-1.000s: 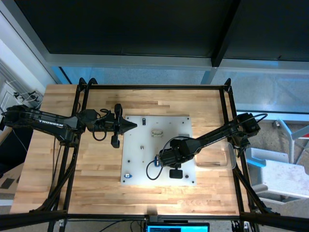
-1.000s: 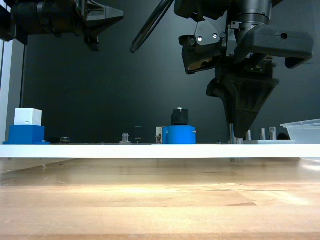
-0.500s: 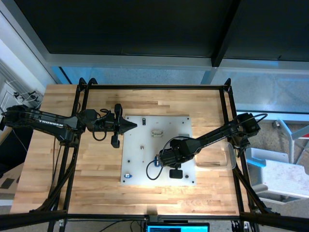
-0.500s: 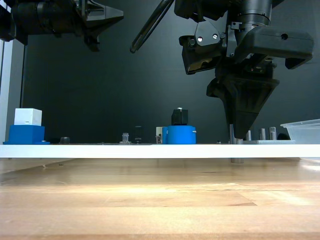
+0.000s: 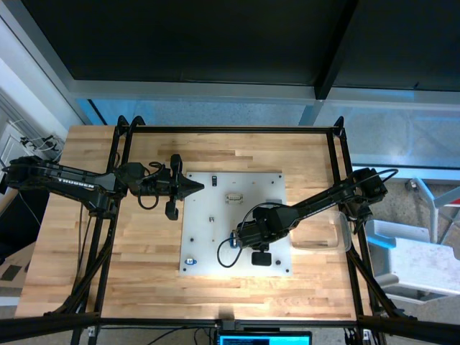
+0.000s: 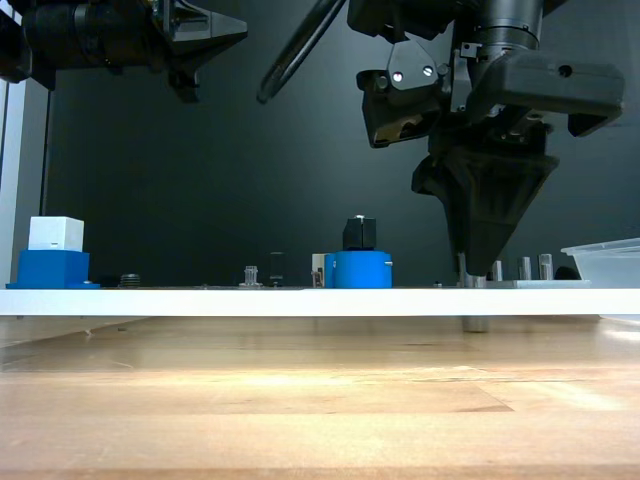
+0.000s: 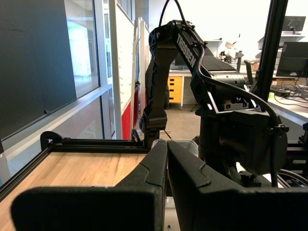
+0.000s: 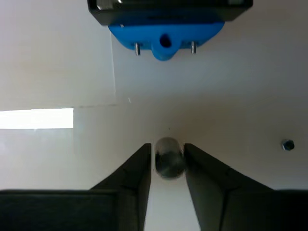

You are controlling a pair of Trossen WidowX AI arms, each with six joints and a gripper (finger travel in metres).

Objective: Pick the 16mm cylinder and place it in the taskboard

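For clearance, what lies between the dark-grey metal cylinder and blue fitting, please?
Bare white taskboard, right wrist view; right tool straddles cylinder, left tool hovers at board's edge.

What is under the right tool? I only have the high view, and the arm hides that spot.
Observer: In the right wrist view, the 16mm cylinder stands upright on the taskboard between the right tool's fingers. A sliver of board shows on one side, so the tool looks slightly open.
Operator: Is it seated in the board?
Observer: Probably. In the low view a grey stub pokes out beneath the board, directly under the cylinder.
Operator: And the left tool?
Observer: The left wrist view shows the left tool shut and empty; it hangs high beside the board's left edge.
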